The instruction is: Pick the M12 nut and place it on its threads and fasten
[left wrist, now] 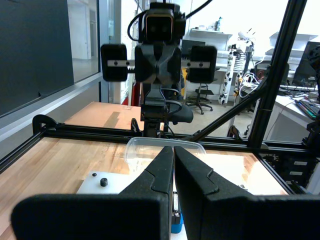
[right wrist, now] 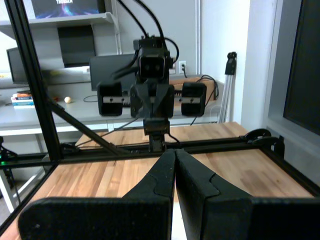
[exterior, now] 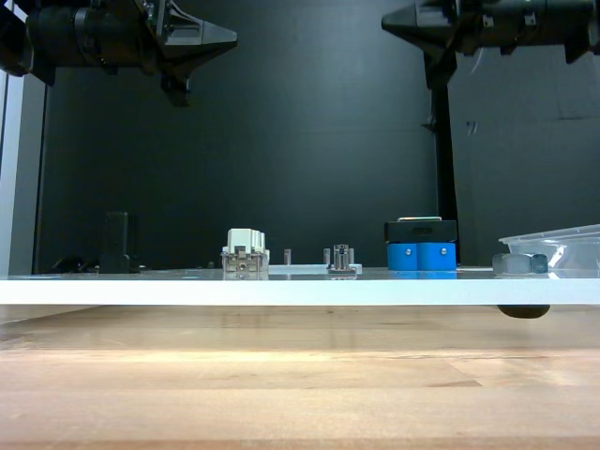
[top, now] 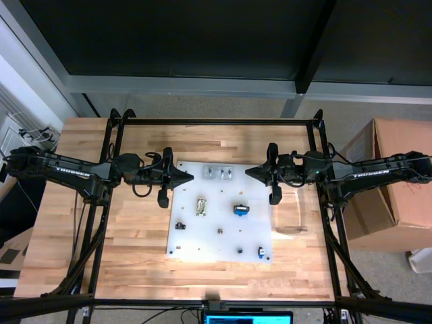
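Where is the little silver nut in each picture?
High view: nut on its stud at the board's near right edge, beside the clear tray.
Low view: nut at right, before that tray.
Left wrist view: no nut; left gripper shut, raised.
Right wrist view: no nut; right gripper shut, raised.
Shared landmark: the tray, absent only from the right wrist view.

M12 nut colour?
Silver-grey hex nut, on its stud; clearest in low view. Left gripper and right gripper hang shut above the white board.

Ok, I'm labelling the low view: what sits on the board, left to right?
Black piece → beige connector → silver fitting → blue block → silver nut, whether on its stud unclear. Left gripper and right gripper hang shut above.
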{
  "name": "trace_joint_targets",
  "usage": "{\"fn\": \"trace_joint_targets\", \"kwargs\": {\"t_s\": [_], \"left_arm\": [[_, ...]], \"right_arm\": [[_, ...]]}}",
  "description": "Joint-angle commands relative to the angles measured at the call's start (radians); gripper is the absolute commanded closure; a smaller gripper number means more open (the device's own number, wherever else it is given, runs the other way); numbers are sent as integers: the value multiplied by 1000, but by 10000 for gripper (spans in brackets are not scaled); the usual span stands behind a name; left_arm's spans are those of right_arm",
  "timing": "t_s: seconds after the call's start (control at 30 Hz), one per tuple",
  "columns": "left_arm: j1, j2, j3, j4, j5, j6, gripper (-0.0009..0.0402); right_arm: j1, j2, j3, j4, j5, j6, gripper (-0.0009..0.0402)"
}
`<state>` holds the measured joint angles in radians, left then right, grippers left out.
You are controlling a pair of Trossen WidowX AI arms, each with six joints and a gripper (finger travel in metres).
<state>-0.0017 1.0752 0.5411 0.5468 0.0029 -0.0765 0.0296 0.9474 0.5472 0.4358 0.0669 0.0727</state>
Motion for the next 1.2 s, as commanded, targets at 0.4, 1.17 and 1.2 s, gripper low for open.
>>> {"fn": "trace_joint_targets", "kwargs": {"t_s": [0.4, 1.17, 1.2], "left_arm": [[0, 0, 0, 0, 0, 0, 393], [0, 0, 0, 0, 0, 0, 393], [0, 0, 0, 0, 0, 0, 393]], "right_arm": [[1, 2, -20, 4, -11, 0, 393], [1, 2, -21, -38, -10, 0, 393], [1, 2, -21, -38, -10, 0, 393]]}}
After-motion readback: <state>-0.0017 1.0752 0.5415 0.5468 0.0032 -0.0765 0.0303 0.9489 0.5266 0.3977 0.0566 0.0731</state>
